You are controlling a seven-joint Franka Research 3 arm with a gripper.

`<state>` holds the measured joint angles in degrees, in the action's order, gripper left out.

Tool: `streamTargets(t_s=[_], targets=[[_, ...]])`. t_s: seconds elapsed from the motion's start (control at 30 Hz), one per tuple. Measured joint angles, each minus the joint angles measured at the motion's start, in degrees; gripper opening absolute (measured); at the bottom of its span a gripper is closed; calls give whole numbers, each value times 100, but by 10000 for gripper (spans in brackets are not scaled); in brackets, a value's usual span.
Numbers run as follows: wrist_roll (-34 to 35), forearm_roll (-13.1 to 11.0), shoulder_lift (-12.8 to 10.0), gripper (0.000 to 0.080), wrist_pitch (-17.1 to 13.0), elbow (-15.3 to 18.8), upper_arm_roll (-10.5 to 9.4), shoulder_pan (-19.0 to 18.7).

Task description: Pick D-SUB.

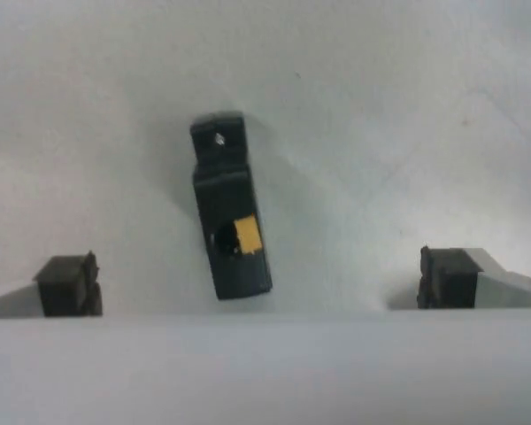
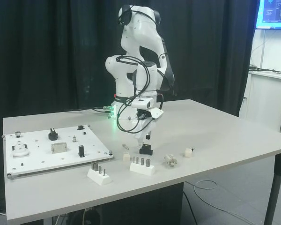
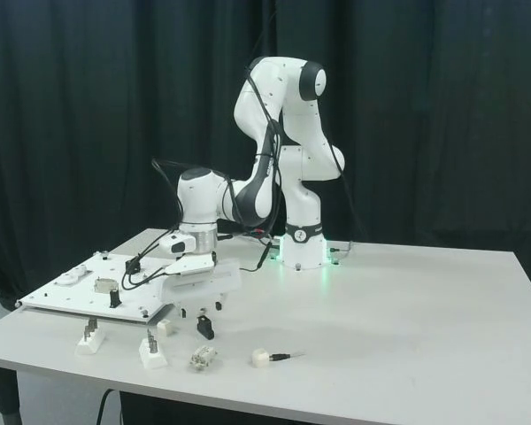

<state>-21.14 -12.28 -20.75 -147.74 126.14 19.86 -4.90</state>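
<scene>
The gripper (image 1: 257,282) hangs spread wide just above the grey table (image 1: 407,106), pinching nothing — the black D-SUB connector (image 1: 229,209) lies flat between its fingertips (image 1: 68,285), clear of both. Nearby stands a white pin holder (image 2: 141,166).

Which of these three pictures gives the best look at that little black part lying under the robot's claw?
The wrist view: the black part lies on the grey table, seen from above between the open gripper fingers. The first room view shows it only as a small block below the gripper; the second shows it smaller still.
</scene>
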Motion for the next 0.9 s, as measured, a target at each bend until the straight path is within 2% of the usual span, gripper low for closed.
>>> streamTargets(t_s=[0.23, 0.9], targets=[[-289, -54, -74, 800, 100, -84, -38, 0], [-595, -95, -327, 800, 95, -183, -77, 0]])
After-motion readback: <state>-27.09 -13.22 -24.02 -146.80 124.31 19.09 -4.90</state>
